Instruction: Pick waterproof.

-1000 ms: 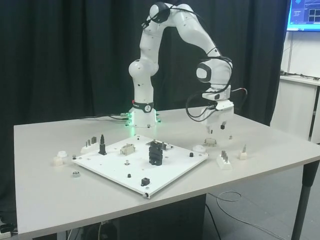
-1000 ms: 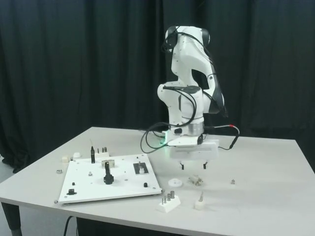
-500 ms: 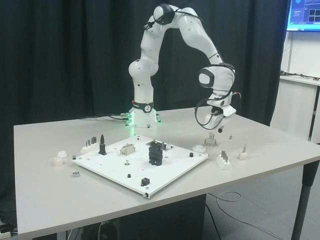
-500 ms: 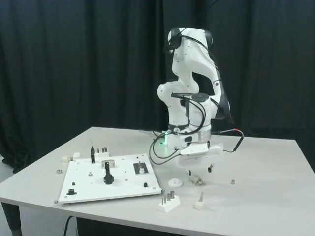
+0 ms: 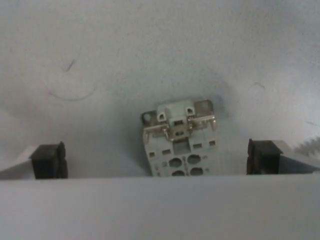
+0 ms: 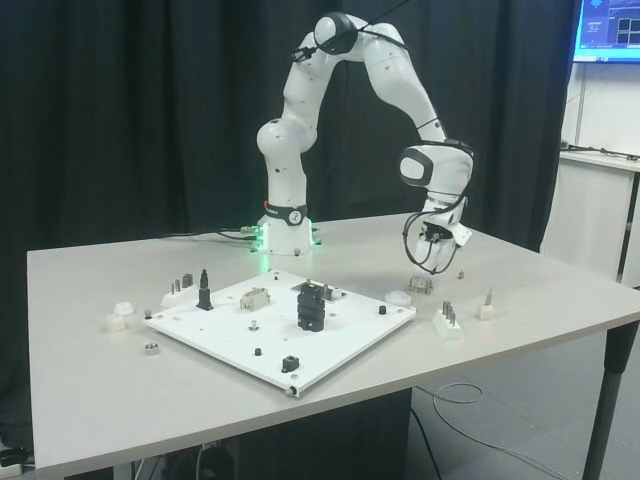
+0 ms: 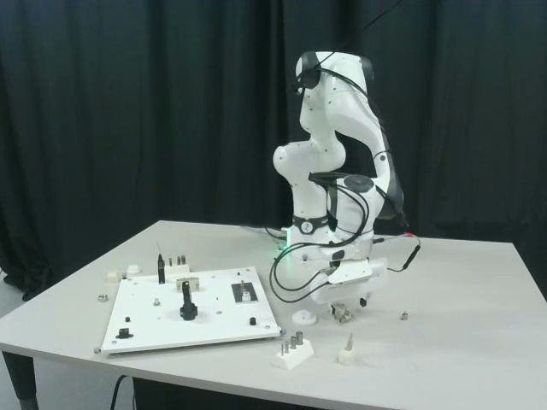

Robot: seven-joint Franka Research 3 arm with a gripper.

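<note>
The arm (image 6: 385,80) is reaching down over the grey table (image 6: 90,300), with the gripper (image 5: 156,159) sitting low over the connector (image 5: 179,140), which is the task's thing. In the wrist view the two black fingertips (image 5: 49,161) are standing wide apart, one on each side of the connector, neither one touching it. The connector is lying on the bare table, showing a metal latch across its white-grey body and round holes in its face. In the first room view the gripper (image 6: 432,255) is hanging just above the connector (image 6: 419,285), which is resting just beside a small white disc (image 6: 397,296) off the corner of the white board (image 6: 285,325). A white block with upright pins (image 6: 448,322) and a smaller white piece (image 6: 486,306) are standing nearer the table's edge. In the second room view the connector (image 7: 342,313) is lying under the gripper (image 7: 346,290), between the disc (image 7: 303,319) and a tiny part (image 7: 403,315) farther out on the table. On the board a black post (image 7: 186,303) is standing upright.
</note>
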